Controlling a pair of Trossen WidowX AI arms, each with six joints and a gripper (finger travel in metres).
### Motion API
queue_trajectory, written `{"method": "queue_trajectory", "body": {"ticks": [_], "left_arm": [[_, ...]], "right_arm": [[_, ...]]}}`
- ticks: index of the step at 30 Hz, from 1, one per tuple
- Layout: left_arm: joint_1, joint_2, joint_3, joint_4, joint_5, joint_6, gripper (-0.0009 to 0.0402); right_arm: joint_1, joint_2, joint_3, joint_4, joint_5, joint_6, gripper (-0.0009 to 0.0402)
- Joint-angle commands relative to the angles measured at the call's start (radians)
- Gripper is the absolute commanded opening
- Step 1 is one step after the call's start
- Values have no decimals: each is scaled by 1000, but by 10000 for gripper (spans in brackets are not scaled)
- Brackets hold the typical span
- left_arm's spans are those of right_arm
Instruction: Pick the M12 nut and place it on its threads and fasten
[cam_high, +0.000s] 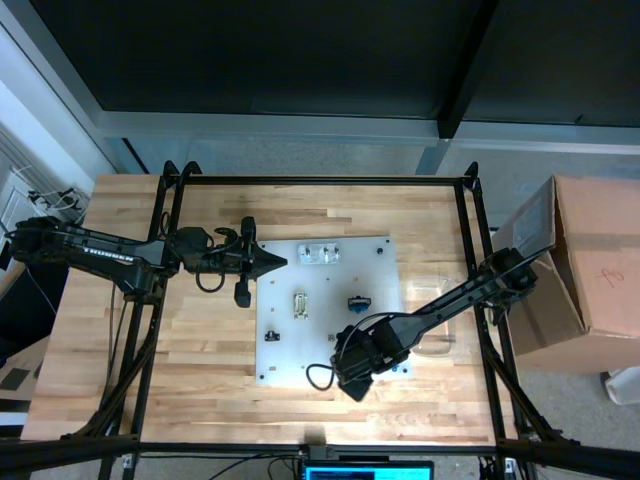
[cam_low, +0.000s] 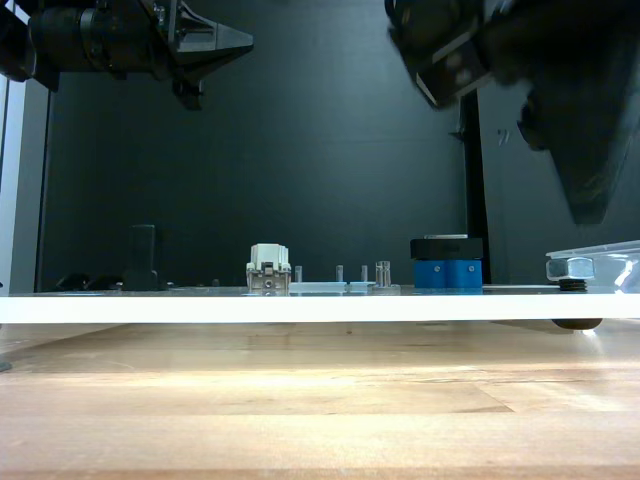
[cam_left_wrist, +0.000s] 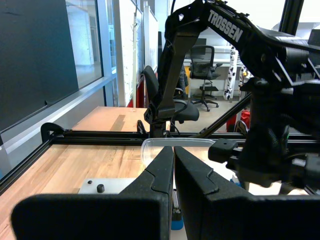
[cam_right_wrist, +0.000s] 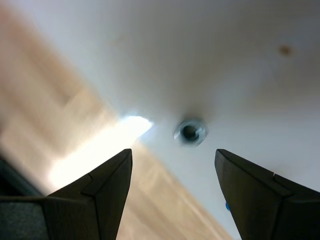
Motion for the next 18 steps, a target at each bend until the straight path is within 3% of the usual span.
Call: {"method": "queue_trajectory", "body": {"ticks": [1, 6, 11, 14, 18], "left_arm": [[0, 0, 0, 0, 0, 0, 0], [0, 0, 0, 0, 0, 0, 0], [0, 0, 0, 0, 0, 0, 0], [0, 0, 0, 0, 0, 0, 0], [0, 0, 0, 0, 0, 0, 0]], "right_arm": [[0, -19, 4, -18, -48, -207, 230], [1, -26, -10, -44, -43, -455, 180], [1, -26, -10, -60, 53, -556, 69], [0, -26, -10, -87, 82, -630, -7], [1, -26, -22, -82, 137, -657, 13]]}}
